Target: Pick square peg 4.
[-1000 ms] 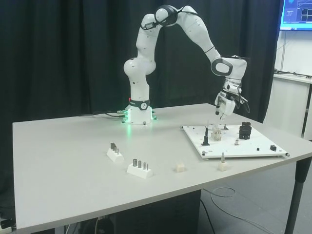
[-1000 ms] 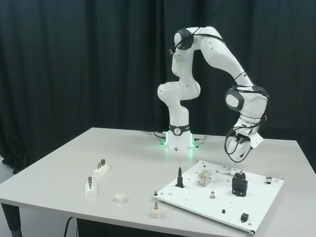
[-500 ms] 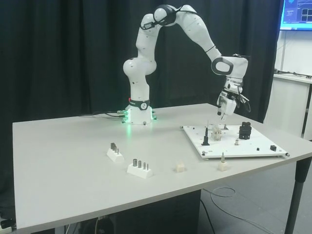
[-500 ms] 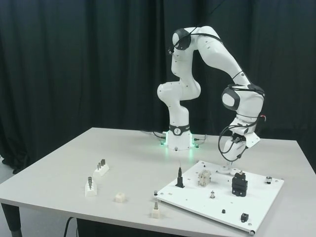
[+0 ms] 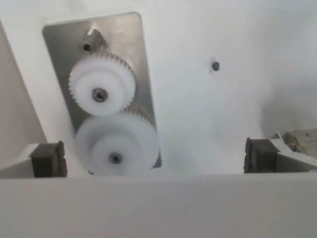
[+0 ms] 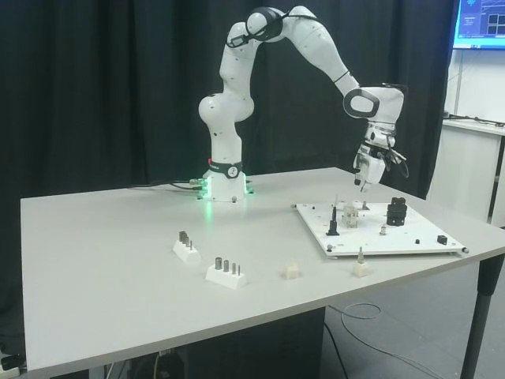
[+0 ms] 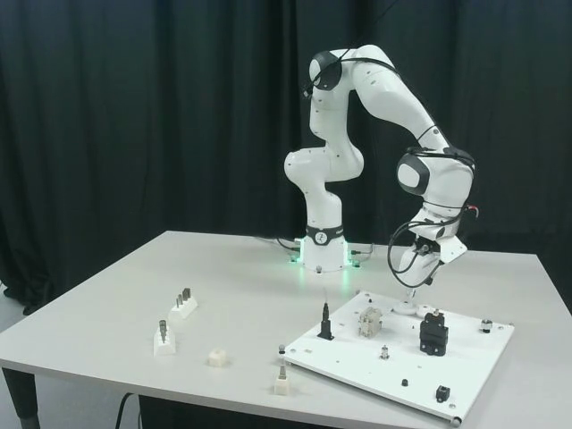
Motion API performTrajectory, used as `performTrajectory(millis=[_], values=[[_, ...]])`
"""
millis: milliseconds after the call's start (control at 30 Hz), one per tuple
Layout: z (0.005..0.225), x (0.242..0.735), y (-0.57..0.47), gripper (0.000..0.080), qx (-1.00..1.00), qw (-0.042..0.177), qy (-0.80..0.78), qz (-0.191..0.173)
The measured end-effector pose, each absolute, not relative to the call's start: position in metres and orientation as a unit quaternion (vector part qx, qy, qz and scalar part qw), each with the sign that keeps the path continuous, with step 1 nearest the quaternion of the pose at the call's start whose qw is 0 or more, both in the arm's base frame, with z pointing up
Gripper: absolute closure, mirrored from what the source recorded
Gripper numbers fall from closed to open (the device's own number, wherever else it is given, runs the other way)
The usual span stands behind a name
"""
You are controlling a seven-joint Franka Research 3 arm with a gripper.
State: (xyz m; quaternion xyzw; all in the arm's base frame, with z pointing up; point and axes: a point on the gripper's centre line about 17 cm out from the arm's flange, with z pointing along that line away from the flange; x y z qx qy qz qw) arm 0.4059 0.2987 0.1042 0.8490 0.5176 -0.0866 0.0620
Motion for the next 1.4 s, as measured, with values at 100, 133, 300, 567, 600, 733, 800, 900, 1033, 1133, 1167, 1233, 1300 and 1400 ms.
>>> performTrajectory(millis=[100,133,300,567,600,733,800,900,1033,1133,1167,1233,1300,1400], values=[[0.107,0.410,0.297,0.0003,0.851,0.062,0.514,-0.087],[0.108,0.411,0.296,0.0003,0.852,0.062,0.513,-0.086],[0.111,0.418,0.295,0.0003,0.855,0.061,0.509,-0.082],[0.116,0.425,0.294,0.0003,0.858,0.060,0.503,-0.079],[0.116,0.426,0.294,0.0003,0.859,0.060,0.502,-0.079],[0.118,0.428,0.293,0.0003,0.865,0.059,0.493,-0.077],[0.119,0.429,0.293,0.0003,0.870,0.059,0.484,-0.075],[0.120,0.431,0.293,0.0003,0.877,0.060,0.472,-0.073],[0.121,0.433,0.294,0.0003,0.880,0.060,0.467,-0.071],[0.122,0.434,0.295,0.0003,0.881,0.060,0.465,-0.069],[0.123,0.435,0.295,0.0003,0.881,0.060,0.465,-0.068],[0.124,0.437,0.295,0.0003,0.882,0.059,0.464,-0.066],[0.126,0.440,0.295,0.0003,0.882,0.060,0.462,-0.064],[0.129,0.447,0.293,0.0003,0.884,0.060,0.459,-0.060]])
